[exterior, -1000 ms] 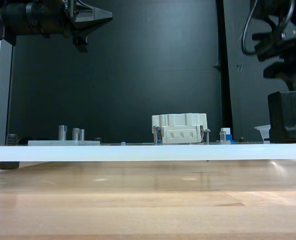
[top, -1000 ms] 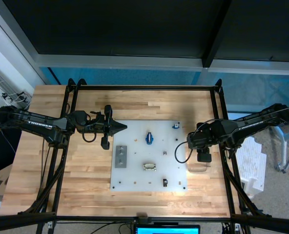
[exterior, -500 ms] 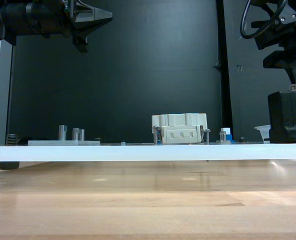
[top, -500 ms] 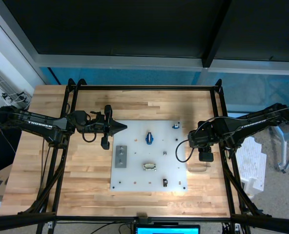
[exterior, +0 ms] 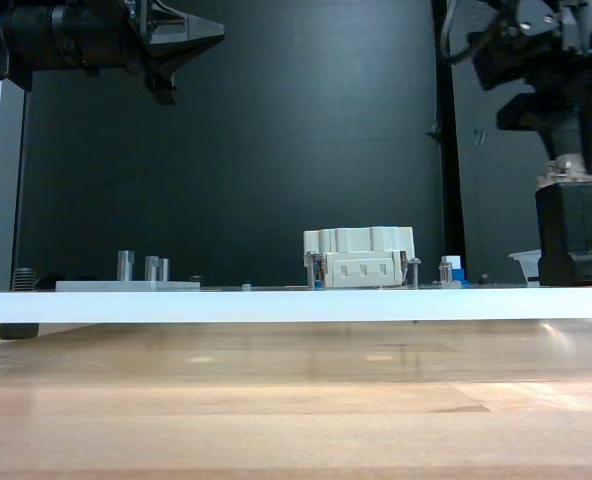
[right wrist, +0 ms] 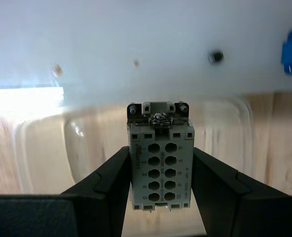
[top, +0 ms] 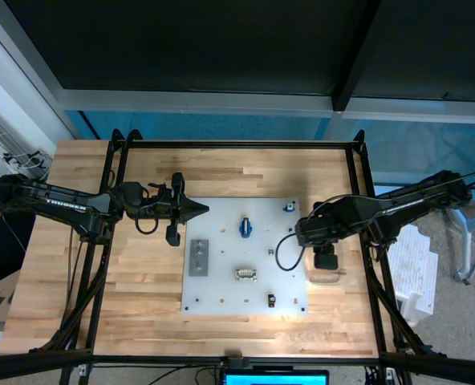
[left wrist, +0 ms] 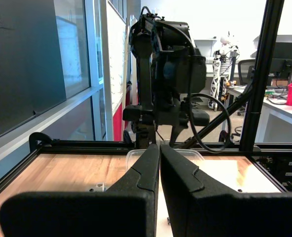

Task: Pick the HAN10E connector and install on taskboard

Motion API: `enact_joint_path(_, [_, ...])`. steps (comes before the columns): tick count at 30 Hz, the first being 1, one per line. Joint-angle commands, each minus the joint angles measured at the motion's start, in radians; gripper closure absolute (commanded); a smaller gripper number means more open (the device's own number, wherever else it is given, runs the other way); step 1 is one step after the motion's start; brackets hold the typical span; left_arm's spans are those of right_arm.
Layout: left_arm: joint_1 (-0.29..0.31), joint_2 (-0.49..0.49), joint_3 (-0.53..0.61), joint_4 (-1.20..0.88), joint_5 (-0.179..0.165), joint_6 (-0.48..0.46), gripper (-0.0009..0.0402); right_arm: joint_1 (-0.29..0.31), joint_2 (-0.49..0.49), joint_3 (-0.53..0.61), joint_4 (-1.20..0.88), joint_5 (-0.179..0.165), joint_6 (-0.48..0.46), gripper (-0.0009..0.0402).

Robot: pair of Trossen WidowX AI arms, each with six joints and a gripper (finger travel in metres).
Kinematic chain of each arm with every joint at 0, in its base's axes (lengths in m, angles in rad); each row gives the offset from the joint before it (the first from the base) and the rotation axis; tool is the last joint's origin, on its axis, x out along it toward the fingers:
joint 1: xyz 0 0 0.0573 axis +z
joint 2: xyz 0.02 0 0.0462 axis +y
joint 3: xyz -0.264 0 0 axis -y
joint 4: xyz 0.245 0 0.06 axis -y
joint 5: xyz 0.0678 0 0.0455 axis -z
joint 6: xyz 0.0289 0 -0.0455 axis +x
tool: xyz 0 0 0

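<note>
**Right hand** (right wrist: 161, 170): hanging fingers-down over the clear tray (right wrist: 82, 148), just beside the right edge of the taskboard (right wrist: 136, 39).
- The two fingers are clamping the long sides of the HAN10E connector (right wrist: 161, 148), spread only as wide as the block itself.
- The connector is hanging above the tray, apart from the board. Its two columns of numbered holes are facing the wrist camera, and the end with the metal bracket and screw is projecting past the fingertips.
- In the high view the hand is covering the connector completely.
- In the low view the picture's border is cutting off the hand, and its lower end is standing behind a black part (exterior: 574, 235). Only pale bits are showing above that part, too little to make out.

**Left hand** (left wrist: 159, 148): hovering high, near the taskboard's far left corner.
- It is pointing toward the right arm.
- The fingers are pressing together with nothing between them.

**Taskboard**: lying flat on the wooden surface (top: 125, 305). It is bearing:
- a grey block (top: 199, 257) on its left half;
- a blue fitting (top: 245, 227) toward the far side;
- a second beige block (top: 245, 274), seated near the middle;
- the black part, near the front edge.

In the low view the board is showing only as an edge-on white strip.
</note>
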Motion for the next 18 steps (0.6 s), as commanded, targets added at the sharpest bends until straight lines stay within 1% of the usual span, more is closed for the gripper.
enact_joint_path(1, [0.000, 0.000, 0.000, 0.000, 0.000, 0.000, 0.0392, 0.018, 0.059, 0.041, 0.031, 0.000, 0.013, 0.0370])
enact_joint_path(7, [0.000, 0.000, 0.000, 0.000, 0.000, 0.000, 0.0392, 0.043, 0.176, 0.139, 0.048, 0.000, 0.021, 0.0370])
enact_joint_path(18, [0.000, 0.000, 0.000, 0.000, 0.000, 0.000, 0.0392, 0.056, 0.369, 0.354, 0.036, 0.000, 0.024, 0.0370])
